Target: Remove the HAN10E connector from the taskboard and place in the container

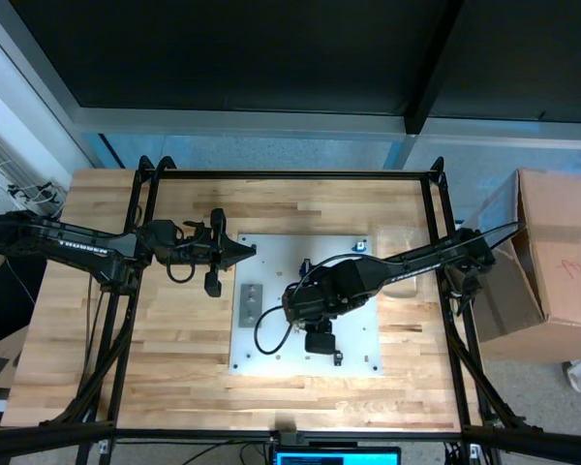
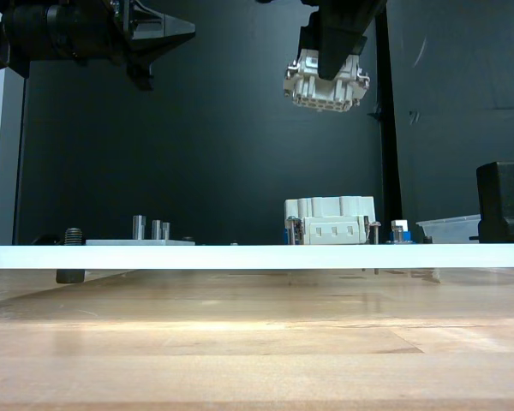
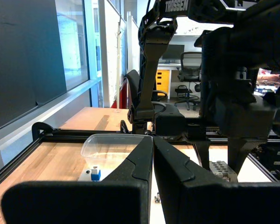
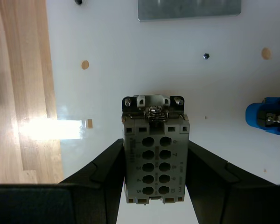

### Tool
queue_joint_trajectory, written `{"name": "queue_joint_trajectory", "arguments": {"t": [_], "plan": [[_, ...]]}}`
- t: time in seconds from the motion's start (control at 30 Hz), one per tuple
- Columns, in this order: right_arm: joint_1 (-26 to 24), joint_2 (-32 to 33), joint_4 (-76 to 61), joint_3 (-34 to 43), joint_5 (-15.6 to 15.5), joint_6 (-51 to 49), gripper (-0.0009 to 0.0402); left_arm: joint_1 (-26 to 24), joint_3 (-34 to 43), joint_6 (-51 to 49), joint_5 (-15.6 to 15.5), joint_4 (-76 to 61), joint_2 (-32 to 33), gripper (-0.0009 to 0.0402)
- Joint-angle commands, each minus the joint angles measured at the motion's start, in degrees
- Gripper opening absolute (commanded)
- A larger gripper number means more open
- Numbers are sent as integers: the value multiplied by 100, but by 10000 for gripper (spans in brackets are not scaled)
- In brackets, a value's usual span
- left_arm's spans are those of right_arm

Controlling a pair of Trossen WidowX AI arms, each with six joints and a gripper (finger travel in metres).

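Bench (image 1: 174, 358) carries white taskboard (image 1: 271, 247); right claw (image 4: 155, 158) holds HAN10E connector (image 2: 325, 88) clear above it; left claw (image 3: 153, 158), pinched closed, hovers at its left edge.

The wooden table (image 1: 174, 349) is made of light planks. A flat white board (image 1: 271, 344) lies in the middle of it — right on the wood. A clear container (image 1: 395, 242) sits just beside the board's far right corner. A black frame (image 1: 290, 174) runs along the table's edges.

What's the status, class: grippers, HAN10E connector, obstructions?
Left gripper shut, high over board left edge. Right gripper shut on HAN10E connector, held clear above its seat. Nothing seen blocking container.
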Motion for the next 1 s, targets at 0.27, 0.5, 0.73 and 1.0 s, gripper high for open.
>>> {"name": "queue_joint_trajectory", "arguments": {"t": [0.27, 0.5, 0.73, 1.0], "plan": [[-4, -136, -7, -90, 4, -61, 9, 2, 2, 2, 2, 0, 2, 0], [-9, -538, -7, -555, 28, -153, 9, 2, 2, 2, 2, -2, 2, 0], [-11, -1222, 20, -1327, 302, -149, 9, 2, 2, 2, 2, 0, 2, 0], [-111, -2229, 133, -2507, 321, 13, 9, 0, 2, 2, 2, 0, 2, 0]]}}
